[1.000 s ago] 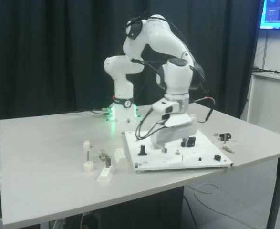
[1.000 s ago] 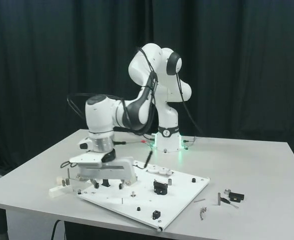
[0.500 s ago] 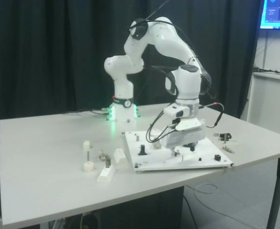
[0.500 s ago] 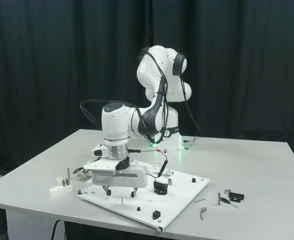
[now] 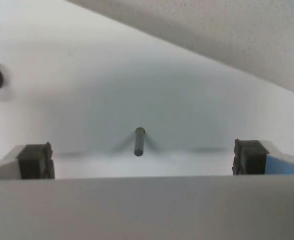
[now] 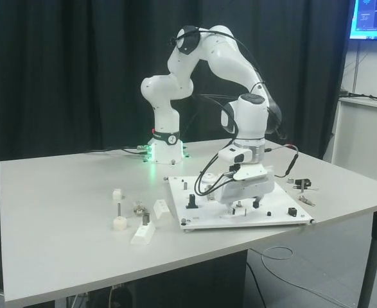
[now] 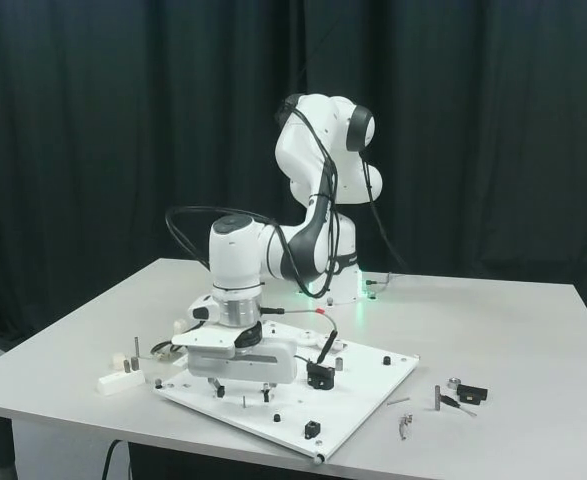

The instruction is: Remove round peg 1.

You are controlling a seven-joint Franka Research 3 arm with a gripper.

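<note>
Item: peg (image 5: 139, 141), thin, round, dark. It is standing upright in the white board (image 6: 271, 218), near the board's front edge, with most of its shaft showing above the surface. In the wrist view it is sitting about midway between the two black fingertips (image 5: 35, 161).

Gripper (image 6: 246, 204): hanging low over the board, directly above the peg; the jaws are standing wide open, one to each side of the peg and well apart from it, gripping nothing.

Handling, as judged: the peg is looking like a slim metal pin, so light, stiff and not fragile. Its smooth round shaft is likely slippery, and being so narrow it is offering little surface to the pads. The best hold is probably on the upper part of the exposed shaft, pads square to it, with the pull going straight up along its axis; a sideways tug is likely to jam it in its hole or bend it.

Board: lying on the grey worktop (image 6: 60, 192), carrying other small black fittings (image 7: 319, 376) beside the gripper.

Loose parts: small white blocks (image 6: 142, 235) are lying on the worktop well apart from the board on one side; a few small metal pieces (image 7: 458, 397) are lying just beside its other end.
</note>
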